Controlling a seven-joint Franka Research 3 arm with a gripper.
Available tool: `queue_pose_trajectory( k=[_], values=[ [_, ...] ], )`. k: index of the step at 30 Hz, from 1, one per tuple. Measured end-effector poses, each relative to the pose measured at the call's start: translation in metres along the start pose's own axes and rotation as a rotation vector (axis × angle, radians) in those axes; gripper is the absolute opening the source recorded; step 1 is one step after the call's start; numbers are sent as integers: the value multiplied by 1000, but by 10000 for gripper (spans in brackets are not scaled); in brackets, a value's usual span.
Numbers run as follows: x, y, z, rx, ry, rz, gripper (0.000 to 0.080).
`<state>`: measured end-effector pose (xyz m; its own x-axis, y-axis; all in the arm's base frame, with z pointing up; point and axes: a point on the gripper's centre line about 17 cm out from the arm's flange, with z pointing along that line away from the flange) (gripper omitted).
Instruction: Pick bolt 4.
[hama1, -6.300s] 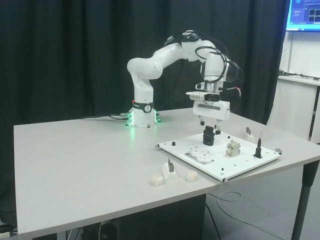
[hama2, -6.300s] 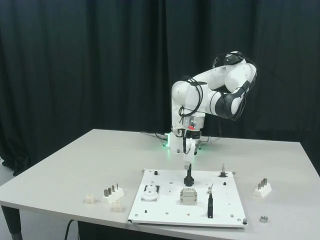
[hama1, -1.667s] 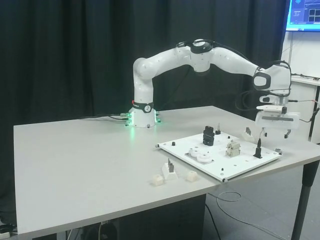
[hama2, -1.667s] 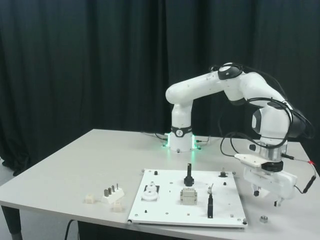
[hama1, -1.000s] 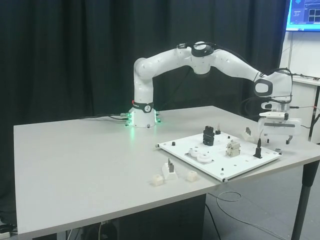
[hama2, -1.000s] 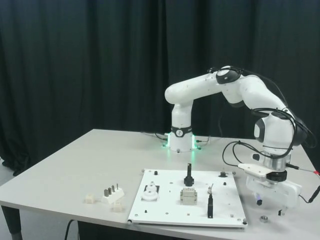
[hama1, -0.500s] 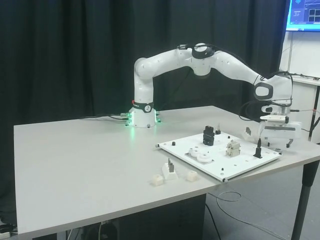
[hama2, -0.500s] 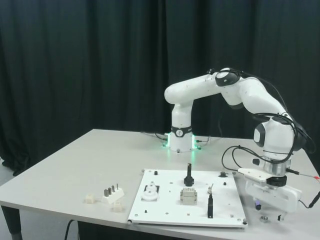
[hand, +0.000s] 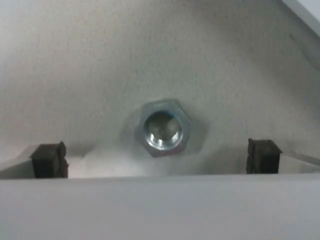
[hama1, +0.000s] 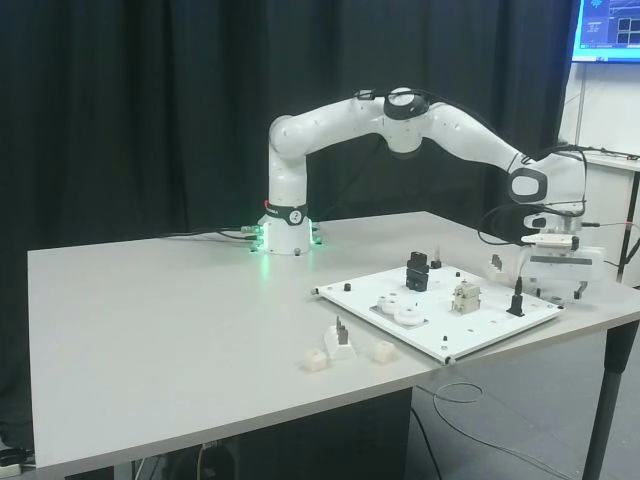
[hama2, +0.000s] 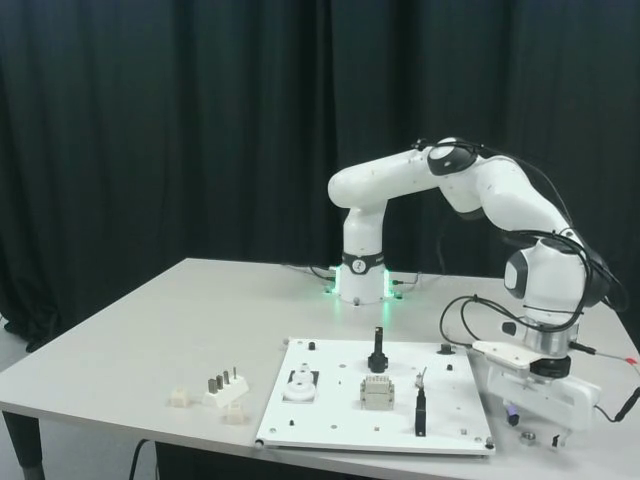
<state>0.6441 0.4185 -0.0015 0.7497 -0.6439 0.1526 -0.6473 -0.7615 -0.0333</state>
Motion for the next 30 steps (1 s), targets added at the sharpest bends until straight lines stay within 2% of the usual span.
queue_pose_trajectory(
  k=[13,14,19,20,25,26,30],
  values=[
    [1,-1,7,4,-12,23,800],
    [1,-1,8,4,-12,22,699],
    [1,-1,8,2,-10,6,699],
    [1,-1,8,2,-10,-1,512],
    [1,0,9,2,-10,-24,512],
    [1,0,9,2,-10,-26,348],
    [2,0,9,2,-9,-38,348]
  ],
)
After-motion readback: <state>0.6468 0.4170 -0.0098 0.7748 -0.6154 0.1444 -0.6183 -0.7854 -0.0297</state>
